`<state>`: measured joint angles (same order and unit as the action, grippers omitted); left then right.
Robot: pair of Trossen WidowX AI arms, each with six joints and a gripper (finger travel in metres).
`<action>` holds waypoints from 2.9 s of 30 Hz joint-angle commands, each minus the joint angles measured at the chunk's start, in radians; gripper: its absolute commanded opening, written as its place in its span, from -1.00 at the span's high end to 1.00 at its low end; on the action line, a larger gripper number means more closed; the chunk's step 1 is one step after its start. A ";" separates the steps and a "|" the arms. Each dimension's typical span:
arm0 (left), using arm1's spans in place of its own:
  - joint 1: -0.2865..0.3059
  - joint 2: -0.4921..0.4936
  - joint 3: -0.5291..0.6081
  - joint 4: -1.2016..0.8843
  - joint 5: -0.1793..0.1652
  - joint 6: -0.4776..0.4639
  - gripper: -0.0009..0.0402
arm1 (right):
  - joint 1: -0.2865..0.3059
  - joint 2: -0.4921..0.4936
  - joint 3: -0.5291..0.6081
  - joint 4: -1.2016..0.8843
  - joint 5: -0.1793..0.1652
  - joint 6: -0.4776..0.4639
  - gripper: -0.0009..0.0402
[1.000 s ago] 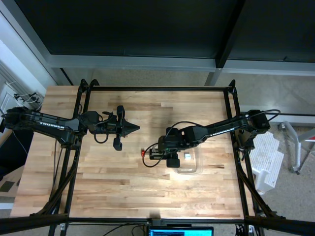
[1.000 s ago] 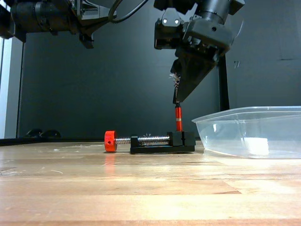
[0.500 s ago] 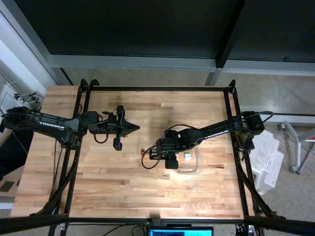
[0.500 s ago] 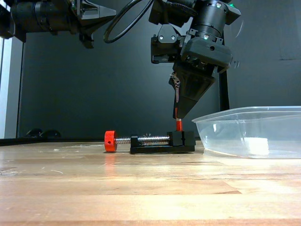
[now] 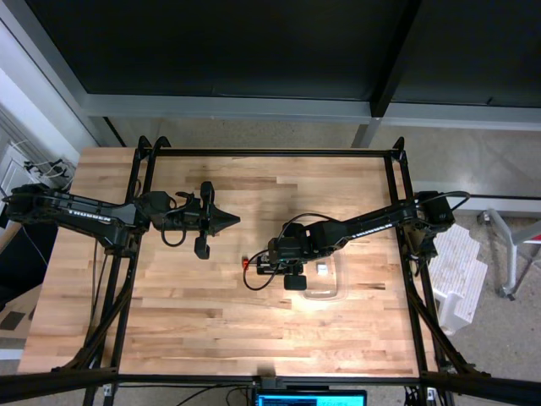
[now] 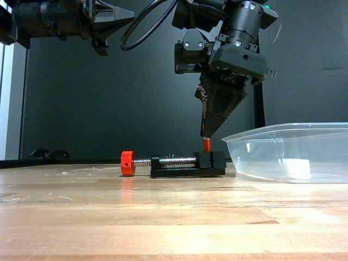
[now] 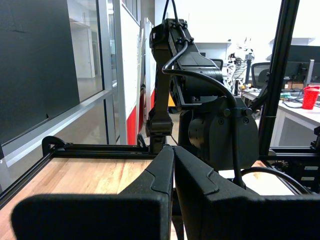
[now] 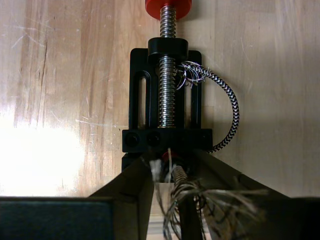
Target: Remove the RCA connector from the receptacle and place in the container
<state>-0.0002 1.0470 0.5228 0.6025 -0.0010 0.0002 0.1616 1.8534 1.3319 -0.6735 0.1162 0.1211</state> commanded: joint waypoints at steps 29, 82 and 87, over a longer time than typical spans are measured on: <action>0.000 0.000 0.000 0.000 0.000 0.000 0.96 | 0.000 -0.019 0.000 0.004 0.000 -0.003 0.94; 0.000 0.000 0.000 0.000 0.000 0.000 0.96 | 0.018 -0.373 -0.270 -0.040 -0.003 0.023 0.94; 0.000 0.000 0.000 0.000 0.000 0.000 0.96 | 0.021 -0.414 -0.334 -0.041 -0.003 0.037 0.94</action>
<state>-0.0002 1.0470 0.5224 0.6025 -0.0010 0.0002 0.1814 1.4487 1.0126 -0.7155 0.1123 0.1532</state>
